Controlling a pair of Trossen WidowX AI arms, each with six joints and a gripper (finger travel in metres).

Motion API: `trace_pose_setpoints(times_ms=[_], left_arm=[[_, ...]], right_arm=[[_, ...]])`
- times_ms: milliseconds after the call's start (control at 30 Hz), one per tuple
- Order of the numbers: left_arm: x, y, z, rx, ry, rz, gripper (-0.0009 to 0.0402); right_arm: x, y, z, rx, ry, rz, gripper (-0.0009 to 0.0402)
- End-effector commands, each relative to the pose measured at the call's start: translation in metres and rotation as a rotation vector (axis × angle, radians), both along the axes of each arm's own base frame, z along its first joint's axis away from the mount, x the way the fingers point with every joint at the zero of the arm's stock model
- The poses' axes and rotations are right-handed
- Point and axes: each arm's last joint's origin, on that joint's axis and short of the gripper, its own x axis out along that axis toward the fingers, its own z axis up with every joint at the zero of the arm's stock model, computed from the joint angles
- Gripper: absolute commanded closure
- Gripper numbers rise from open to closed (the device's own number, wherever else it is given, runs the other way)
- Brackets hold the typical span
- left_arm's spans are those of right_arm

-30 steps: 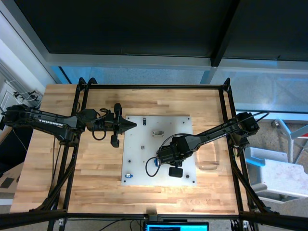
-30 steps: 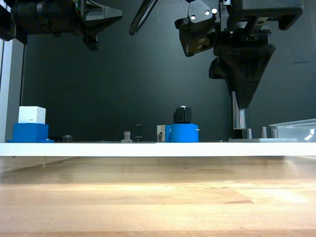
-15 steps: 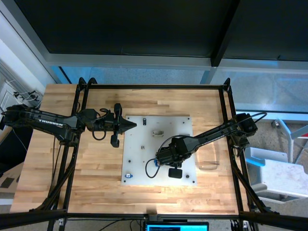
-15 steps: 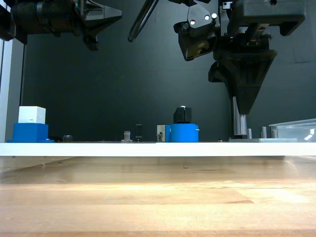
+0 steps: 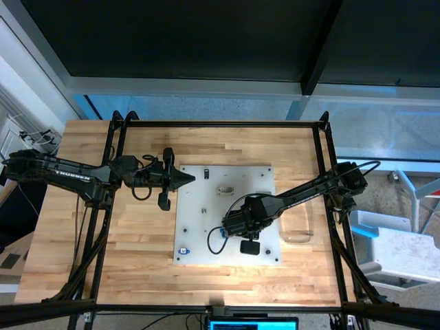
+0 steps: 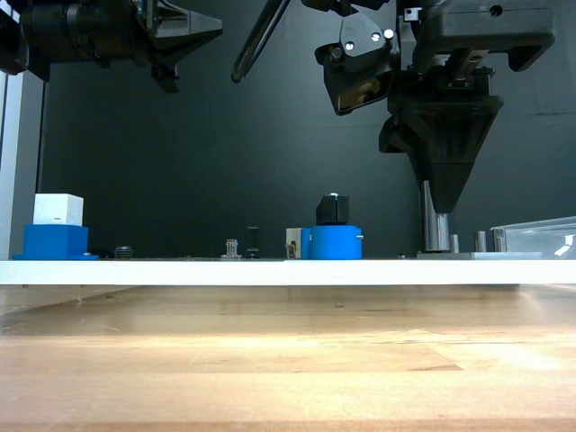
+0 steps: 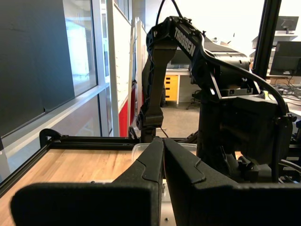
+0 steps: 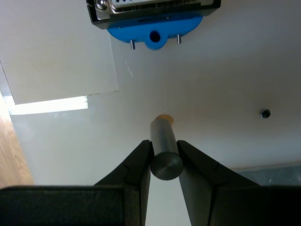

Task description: Pick the 16mm cylinder and place it in the taskboard

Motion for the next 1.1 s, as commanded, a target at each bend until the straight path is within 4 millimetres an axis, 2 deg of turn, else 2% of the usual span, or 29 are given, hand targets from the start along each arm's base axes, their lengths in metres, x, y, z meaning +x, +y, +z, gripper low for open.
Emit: trace_pose_setpoints(times_ms=[33, 367, 1100], left_arm=[[0.0001, 0.0001, -0.0001, 0.0, 0.001, 0.0, 0.0393], [0.0001, 0.0, -0.0001, 0.0, 0.001, 0.0, 0.0393], [0.0001, 0.0, -0.0001, 0.0, 0.001, 0.0, 0.0393]], right_arm=[[-0.0001, -0.0002, -0.0003, -0.001, 0.0, -0.001, 0.037], [0.0026, 0.0006, -0.007, -0.003, 0.01, 0.0, 0.037], [0.0019, -0.0017, -0.0071, -0.015, 0.021, -0.021, 0.037]])
